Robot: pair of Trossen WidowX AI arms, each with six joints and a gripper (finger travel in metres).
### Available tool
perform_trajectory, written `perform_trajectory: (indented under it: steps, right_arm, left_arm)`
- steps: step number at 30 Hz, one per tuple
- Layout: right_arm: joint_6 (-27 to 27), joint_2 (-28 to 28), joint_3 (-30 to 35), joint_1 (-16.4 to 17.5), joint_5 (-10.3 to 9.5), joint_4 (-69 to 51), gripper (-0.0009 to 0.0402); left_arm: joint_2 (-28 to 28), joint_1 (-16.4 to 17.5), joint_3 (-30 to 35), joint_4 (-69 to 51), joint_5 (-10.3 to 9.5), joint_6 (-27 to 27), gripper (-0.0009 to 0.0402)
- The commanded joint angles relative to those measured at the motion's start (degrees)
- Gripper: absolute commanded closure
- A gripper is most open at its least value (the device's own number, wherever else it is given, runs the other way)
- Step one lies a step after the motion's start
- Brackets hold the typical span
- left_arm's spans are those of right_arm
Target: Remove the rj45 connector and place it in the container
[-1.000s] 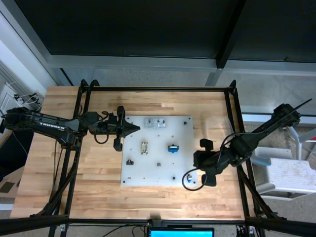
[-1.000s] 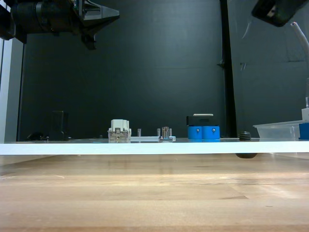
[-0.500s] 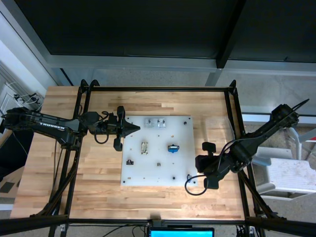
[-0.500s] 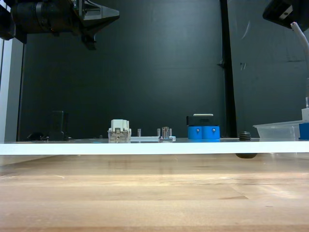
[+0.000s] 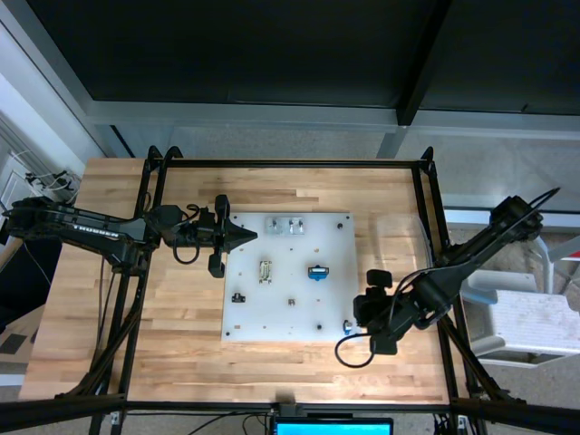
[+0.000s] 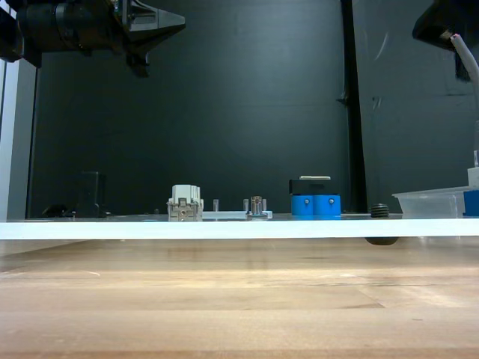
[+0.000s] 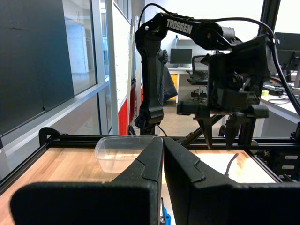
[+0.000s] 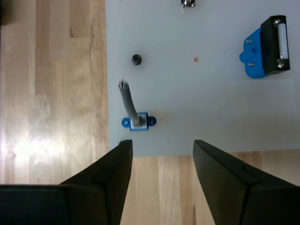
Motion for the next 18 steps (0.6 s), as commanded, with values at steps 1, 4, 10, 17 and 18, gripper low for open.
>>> perform_trajectory:
  steps: [1,4,10,17,18]
  right_arm:
    - [-0.46,1.42,0.0,0.04,0.02,1.84,0.0197]
    - [-0.76,3.04,0.0,0.02,-0.04,2.16,0.0196]
    - [-0.94,4.9,0.0,0.02,-0.63,3.52,0.0196]
    - [-1.99,6.47,-0.59,0.0,-1.64,4.98,0.0196]
    - [-2.01,6.51,-1.11,0.0,-1.57,5.97,0.0196]
  left_arm:
    - [0.02,0.0,0.0,0.0,0.02,0.02,0.0392]
    - [0.0,0.02,0.0,0.02,0.02,0.04,0.0392]
    - [0.0,0.0,0.0,0.02,0.02,0.02,0.0392]
    - [0.0,0.0,0.0,0.0,0.02,0.02,0.0392]
    - [0.0,0.02,0.0,0.0,0.02,0.02,0.0392]
